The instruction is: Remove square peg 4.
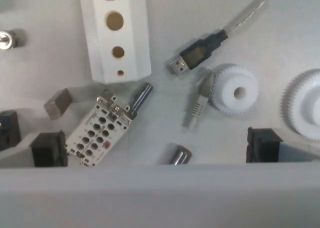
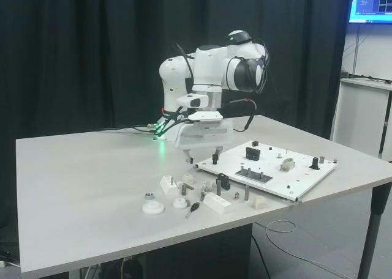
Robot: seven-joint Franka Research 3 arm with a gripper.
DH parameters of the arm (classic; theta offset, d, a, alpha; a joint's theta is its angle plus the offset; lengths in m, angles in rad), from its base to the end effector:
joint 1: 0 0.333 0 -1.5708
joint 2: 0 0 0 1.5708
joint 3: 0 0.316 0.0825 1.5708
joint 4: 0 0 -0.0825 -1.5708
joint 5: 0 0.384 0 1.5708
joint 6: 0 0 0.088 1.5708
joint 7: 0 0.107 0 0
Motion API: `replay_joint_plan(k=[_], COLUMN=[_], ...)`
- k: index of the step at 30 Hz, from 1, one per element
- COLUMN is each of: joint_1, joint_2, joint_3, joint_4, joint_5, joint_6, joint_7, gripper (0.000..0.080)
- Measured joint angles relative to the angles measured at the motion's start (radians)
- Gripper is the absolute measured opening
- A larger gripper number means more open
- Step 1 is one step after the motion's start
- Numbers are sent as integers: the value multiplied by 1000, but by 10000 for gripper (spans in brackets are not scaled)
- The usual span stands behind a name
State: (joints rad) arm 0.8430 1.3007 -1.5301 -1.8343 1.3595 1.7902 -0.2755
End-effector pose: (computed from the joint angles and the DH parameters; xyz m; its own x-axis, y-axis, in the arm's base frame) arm 0.6060 -0.1792 0.2968 0.7571 -0.6425 0.1181 -0.6463 -0.7631 -0.0081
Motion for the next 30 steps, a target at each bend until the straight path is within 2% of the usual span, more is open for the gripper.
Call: replay_joint_plan(k=[20,30], joint_1=[0,8], joint_2=[-4,-12], joint_3=[-7,-18], joint_4=[39,75], joint_5=[0,0], joint_6=[-23,-84], joint_7=[0,-3], gripper=[800,800])
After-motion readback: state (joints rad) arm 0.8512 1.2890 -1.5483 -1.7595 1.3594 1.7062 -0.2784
